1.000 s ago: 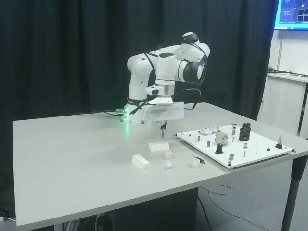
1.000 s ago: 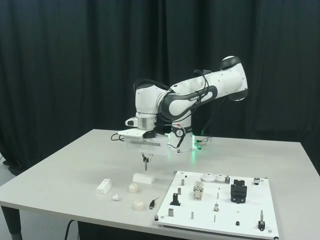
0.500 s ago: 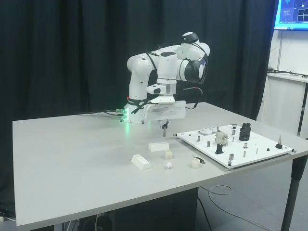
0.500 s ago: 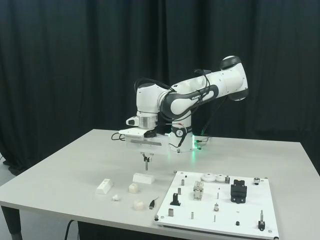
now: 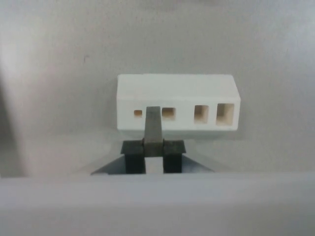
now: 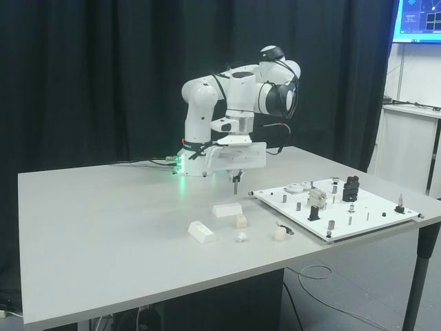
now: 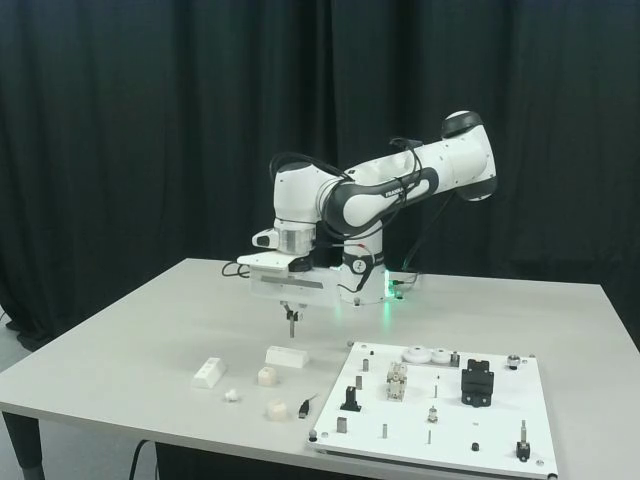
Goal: Insert square peg 2.
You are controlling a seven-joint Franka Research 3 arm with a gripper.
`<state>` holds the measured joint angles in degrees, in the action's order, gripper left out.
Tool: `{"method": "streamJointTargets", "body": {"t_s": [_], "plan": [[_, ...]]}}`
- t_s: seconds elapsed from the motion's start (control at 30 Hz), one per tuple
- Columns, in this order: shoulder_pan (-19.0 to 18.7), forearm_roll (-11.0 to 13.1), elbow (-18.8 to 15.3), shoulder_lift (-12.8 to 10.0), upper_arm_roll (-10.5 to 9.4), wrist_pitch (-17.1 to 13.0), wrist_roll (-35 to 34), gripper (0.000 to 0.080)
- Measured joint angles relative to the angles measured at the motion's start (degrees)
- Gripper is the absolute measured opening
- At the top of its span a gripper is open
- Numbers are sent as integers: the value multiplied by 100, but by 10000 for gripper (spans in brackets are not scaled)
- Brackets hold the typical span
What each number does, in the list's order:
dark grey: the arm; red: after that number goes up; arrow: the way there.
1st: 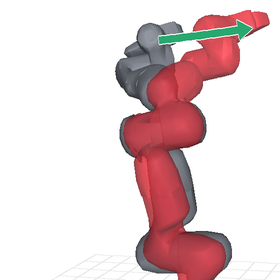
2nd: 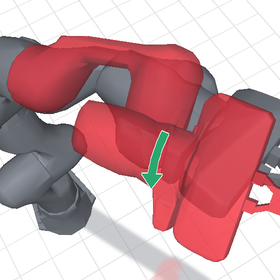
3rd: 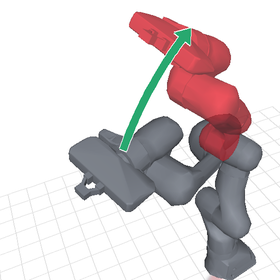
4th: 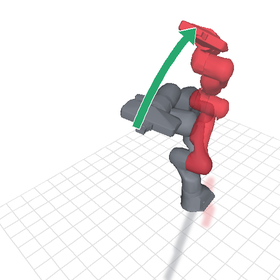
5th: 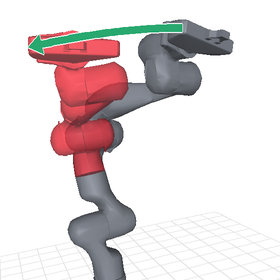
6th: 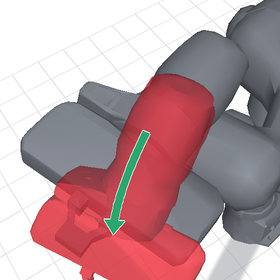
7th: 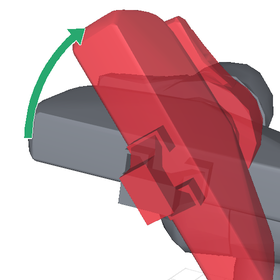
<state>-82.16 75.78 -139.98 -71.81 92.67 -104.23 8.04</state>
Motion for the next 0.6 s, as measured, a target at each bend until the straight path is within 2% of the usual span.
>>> {"method": "streamJointTargets", "body": {"t_s": [0.6], "plan": [[-7,-69,1,0,4,-70,66,71]]}}
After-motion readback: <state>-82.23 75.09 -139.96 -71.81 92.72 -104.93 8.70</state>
